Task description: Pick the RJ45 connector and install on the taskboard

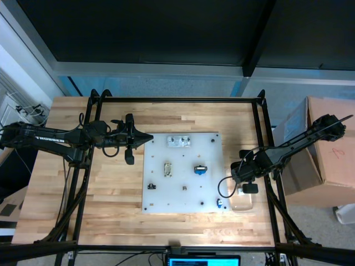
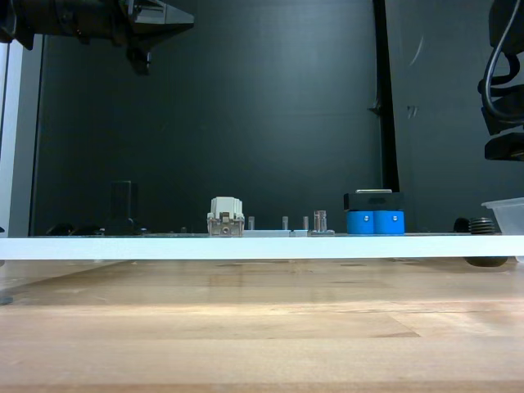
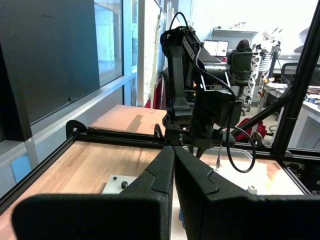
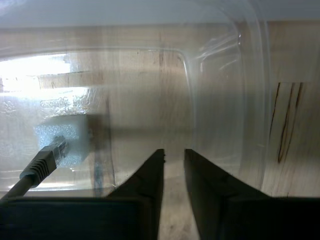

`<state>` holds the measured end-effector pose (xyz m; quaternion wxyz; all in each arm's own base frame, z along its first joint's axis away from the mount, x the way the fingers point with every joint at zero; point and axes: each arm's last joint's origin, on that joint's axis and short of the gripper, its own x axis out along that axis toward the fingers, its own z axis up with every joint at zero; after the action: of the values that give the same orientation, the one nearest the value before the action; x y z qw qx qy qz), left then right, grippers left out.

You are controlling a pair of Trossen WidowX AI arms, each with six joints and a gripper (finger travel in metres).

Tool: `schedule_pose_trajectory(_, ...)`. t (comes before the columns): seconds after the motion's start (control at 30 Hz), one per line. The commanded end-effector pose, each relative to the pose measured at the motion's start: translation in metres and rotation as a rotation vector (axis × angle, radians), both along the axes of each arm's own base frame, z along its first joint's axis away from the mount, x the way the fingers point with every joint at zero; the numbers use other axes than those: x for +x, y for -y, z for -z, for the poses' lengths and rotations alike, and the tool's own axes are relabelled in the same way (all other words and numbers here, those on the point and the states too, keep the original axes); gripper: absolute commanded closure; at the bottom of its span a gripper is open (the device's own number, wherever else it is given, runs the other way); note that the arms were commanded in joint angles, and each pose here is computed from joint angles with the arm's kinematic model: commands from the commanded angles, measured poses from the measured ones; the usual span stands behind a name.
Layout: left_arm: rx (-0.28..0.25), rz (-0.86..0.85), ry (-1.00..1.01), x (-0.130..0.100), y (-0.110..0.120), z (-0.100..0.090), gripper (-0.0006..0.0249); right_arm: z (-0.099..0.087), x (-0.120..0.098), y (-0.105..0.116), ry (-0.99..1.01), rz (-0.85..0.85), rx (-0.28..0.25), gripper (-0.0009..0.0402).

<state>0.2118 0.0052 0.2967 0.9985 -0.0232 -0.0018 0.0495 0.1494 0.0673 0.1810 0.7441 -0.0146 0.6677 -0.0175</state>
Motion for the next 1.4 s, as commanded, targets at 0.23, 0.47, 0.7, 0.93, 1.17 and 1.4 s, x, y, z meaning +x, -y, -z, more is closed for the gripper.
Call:
schedule_pose_trajectory(0.23,0.0,0.0,0.0,0.0,0.0,0.0,0.0243,0.0,0.0,0.0,-0.001,-0.001,0.0,0.0392)
schedule_pose_trajectory(0.47,0.0,0.0,0.0,0.0,0.0,0.0,0.0243,0.0,0.0,0.0,0.0,-0.001,0.001,0.0394)
schedule_pose_trajectory(0.7,0.0,0.0,0.0,0.0,0.0,0.0,0.0243,-0.008,0.001,-0.001,-0.005,-0.002,0.0,0.0393)
schedule_pose_trajectory(0.93,0.0,0.0,0.0,0.0,0.0,0.0,0.0243,-0.028,-0.003,0.0,0.032,0.013,0.027,0.0393)
schedule_pose_trajectory(1.17,0.0,0.0,0.0,0.0,0.0,0.0,0.0243,-0.047,-0.011,-0.002,0.085,0.057,0.066,0.0394)
schedule_pose_trajectory(1.4,0.0,0.0,0.0,0.0,0.0,0.0,0.0243,-0.056,-0.019,-0.016,0.102,0.053,0.09,0.0394)
